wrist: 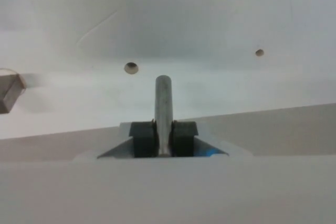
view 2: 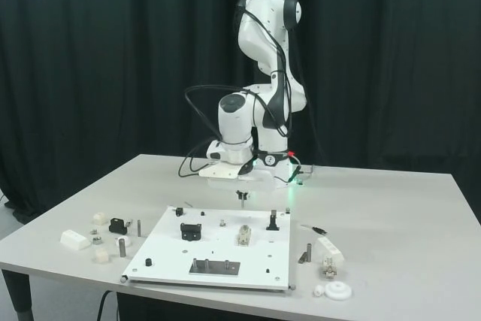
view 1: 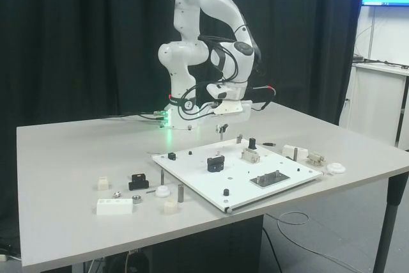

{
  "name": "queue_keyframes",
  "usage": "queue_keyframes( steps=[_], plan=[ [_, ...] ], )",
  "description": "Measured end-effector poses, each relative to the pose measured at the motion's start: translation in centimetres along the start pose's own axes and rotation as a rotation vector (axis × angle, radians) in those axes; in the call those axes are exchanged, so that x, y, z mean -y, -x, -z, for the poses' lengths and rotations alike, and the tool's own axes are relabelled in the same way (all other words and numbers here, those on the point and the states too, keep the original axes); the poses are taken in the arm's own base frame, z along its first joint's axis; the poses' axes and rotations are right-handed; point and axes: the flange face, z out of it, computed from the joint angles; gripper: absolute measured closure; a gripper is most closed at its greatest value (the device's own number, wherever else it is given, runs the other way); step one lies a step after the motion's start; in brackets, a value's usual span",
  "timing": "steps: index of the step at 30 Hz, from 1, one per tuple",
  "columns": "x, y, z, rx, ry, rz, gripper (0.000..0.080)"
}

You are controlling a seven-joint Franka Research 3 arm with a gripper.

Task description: Place round peg 2.

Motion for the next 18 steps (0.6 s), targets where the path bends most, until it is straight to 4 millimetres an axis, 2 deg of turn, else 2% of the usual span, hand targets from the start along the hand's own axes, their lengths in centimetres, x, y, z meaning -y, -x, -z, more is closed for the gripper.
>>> queue_keyframes(
  steps=[10,18],
  plan=[
    [0.2,0.0,0.8,-0.011,-0.013,-0.012,0.0730],
    [1.5,0.8,2.3,-0.038,-0.035,-0.023,0.0730]
  ],
)
